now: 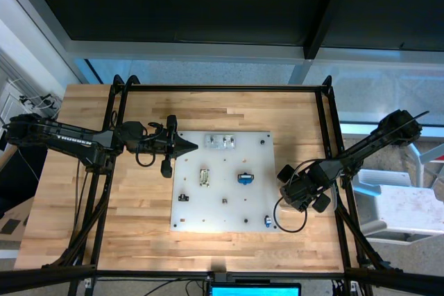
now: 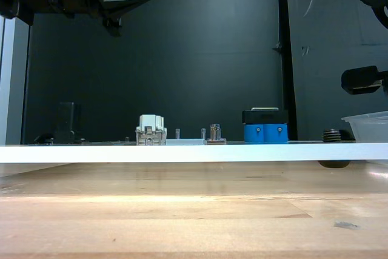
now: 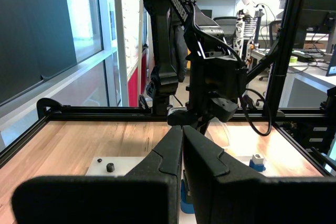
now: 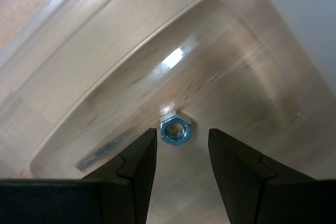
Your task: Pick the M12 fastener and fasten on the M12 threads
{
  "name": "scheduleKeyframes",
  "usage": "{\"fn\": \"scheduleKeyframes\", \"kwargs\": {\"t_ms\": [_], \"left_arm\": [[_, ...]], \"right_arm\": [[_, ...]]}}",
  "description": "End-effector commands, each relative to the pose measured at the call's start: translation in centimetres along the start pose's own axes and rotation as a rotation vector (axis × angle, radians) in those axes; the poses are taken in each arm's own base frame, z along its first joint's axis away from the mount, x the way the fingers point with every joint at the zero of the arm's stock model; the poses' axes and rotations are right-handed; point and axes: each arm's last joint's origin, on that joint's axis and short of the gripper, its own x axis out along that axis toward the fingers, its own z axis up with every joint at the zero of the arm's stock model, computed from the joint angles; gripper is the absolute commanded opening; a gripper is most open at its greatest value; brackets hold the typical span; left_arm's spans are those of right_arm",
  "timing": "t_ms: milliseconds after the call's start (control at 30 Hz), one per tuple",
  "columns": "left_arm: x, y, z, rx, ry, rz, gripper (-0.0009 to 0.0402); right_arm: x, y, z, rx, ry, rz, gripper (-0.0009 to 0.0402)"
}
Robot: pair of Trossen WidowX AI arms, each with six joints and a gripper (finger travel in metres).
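The small silver M12 nut (image 4: 175, 131) lies flat on the floor of a clear tray (image 4: 79, 40). My right gripper (image 4: 181, 138) is open just over it, one finger to each side of the nut and neither touching it. In the high view the right gripper (image 1: 300, 192) hangs off the right edge of the white board (image 1: 208, 213). The M12 threads, a short black stud (image 2: 330, 136), stand bare with their ribs showing; the high view shows the stud (image 1: 248, 220) near the board's near right edge. My left gripper (image 1: 187, 145) is shut and empty, held high over the board's far left edge.
On the board stand a blue block (image 1: 245, 178), a white connector (image 1: 205, 177), a silver post (image 1: 225, 201) and a blue-and-silver piece (image 1: 268, 221). The clear tray (image 2: 367, 125) sits just right of the stud. A black frame (image 1: 326, 136) rings the table.
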Motion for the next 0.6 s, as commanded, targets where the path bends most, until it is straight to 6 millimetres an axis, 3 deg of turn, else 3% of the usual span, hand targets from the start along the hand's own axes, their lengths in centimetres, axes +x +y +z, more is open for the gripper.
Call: {"fn": "scheduleKeyframes", "kwargs": {"t_ms": [33, 600], "left_arm": [[0.00, 0.00, 0.00, 0.000, 0.000, 0.000, 0.0000], [0.00, 0.01, 0.00, 0.000, 0.000, 0.000, 0.0000]], "right_arm": [[0.11, 0.04, -0.08, 0.000, 0.003, 0.001, 0.0135], [0.91, 0.21, -0.12, -0.008, 0.020, 0.004, 0.0135]]}}
